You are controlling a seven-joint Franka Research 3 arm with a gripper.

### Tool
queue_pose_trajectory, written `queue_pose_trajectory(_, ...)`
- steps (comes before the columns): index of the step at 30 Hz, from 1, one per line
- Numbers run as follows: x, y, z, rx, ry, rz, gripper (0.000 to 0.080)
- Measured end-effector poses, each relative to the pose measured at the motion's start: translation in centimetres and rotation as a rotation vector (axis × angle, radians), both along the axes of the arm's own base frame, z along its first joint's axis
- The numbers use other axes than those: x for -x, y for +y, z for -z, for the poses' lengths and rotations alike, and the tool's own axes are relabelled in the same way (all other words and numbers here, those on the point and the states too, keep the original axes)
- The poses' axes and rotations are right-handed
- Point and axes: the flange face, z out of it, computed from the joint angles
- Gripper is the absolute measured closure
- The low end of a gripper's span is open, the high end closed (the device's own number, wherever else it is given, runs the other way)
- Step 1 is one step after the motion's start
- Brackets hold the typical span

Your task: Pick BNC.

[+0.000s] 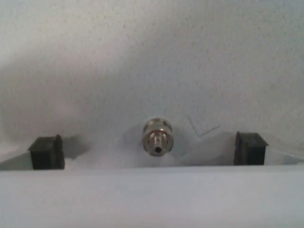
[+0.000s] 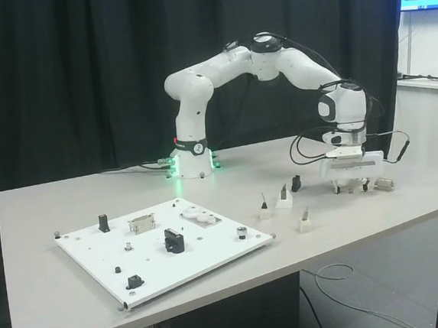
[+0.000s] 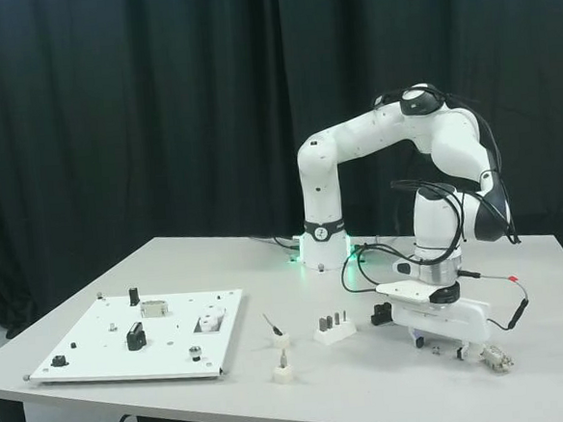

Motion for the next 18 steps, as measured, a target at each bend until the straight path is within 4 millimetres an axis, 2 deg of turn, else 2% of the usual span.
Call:
queue_pose_trajectory(5,0.02,0.02,0.03,0.000,0.000,0.000,0.0003)
queue_pose_trajectory(6,0.02,0.01,0.03,0.000,0.000,0.000,0.0114)
queue_pose_trajectory(11,-0.03,-0.11,0.01,0.001,-0.003,0.010,0.0114)
queue_pose_trajectory(12,-0.05,-0.14,0.01,0.001,-0.004,0.012,0.0290)
queue_pose_trajectory(18,-0.18,-0.43,-0.02,0.004,-0.011,0.024,0.0290)
